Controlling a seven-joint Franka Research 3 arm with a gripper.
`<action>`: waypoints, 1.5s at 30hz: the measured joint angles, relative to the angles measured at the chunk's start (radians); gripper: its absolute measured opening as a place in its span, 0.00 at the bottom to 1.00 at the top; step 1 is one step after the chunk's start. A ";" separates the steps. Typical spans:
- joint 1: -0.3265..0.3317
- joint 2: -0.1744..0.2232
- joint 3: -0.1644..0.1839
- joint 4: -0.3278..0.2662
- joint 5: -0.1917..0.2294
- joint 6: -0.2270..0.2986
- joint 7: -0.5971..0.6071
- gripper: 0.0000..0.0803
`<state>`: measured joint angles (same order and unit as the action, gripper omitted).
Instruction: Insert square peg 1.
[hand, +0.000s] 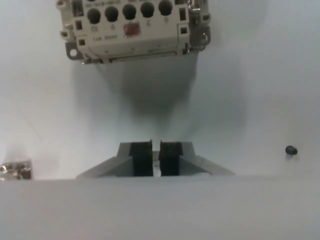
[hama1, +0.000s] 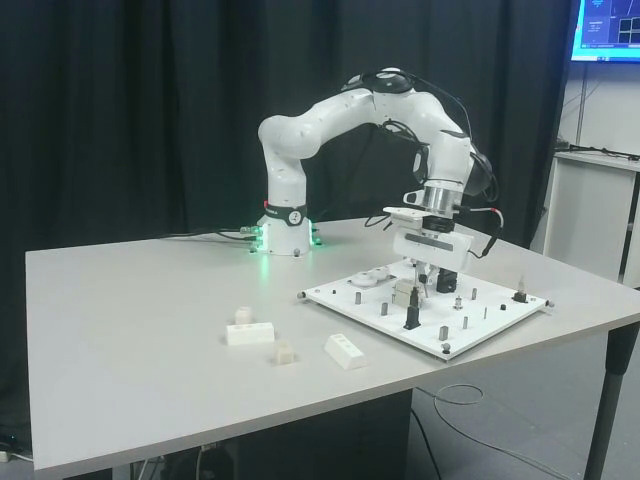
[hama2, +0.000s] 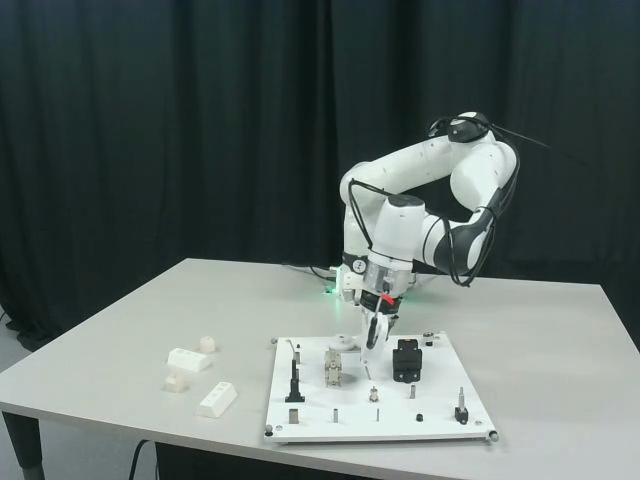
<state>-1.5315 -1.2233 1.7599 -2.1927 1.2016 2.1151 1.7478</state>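
My gripper (hand: 156, 157) hangs a little above the white task board (hand: 250, 75), its black pads (hand: 142, 159) nearly together. A thin light piece, apparently the square peg (hand: 156, 171), shows in the narrow gap between them. In the room views the gripper (hama1: 420, 272) (hama2: 372, 345) points down over the middle of the board (hama1: 500, 322) (hama2: 440, 420). A white multi-hole connector block (hand: 132, 30) (hama2: 332, 370) stands close beside it. I cannot make out the peg's hole.
A black block (hama2: 406, 360) and several small upright posts stand on the board. A black stud (hand: 291, 150) and a metal fitting (hand: 15, 170) lie on it. White blocks (hama1: 250, 333) (hama1: 345, 350) rest on the grey table beside the board.
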 joint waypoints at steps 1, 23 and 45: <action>0.000 0.000 0.000 0.000 0.002 -0.001 0.000 0.03; 0.000 0.000 -0.017 0.006 0.033 -0.047 -0.021 0.03; -0.025 0.000 -0.031 0.003 0.091 -0.098 -0.067 0.03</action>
<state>-1.5561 -1.2230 1.7287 -2.1893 1.2929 2.0174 1.6812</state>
